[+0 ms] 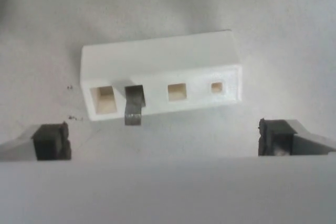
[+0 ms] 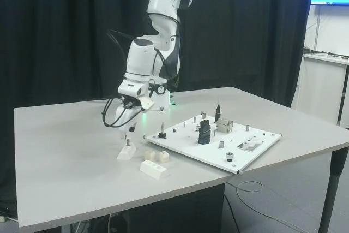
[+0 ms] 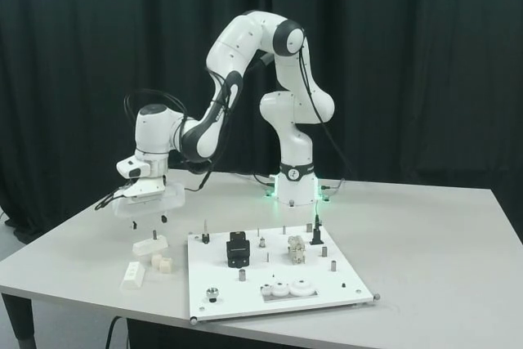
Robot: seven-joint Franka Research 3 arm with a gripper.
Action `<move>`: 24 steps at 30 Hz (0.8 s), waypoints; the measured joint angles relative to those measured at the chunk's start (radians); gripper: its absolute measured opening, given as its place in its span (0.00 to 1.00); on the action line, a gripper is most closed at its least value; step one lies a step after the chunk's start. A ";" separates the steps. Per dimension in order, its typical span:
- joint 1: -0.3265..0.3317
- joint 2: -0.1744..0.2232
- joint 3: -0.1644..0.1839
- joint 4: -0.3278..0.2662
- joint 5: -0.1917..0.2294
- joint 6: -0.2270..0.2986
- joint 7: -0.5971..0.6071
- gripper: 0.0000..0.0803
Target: Pick square peg 2.
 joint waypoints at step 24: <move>0.001 -0.009 -0.003 0.027 -0.003 -0.047 0.012 1.00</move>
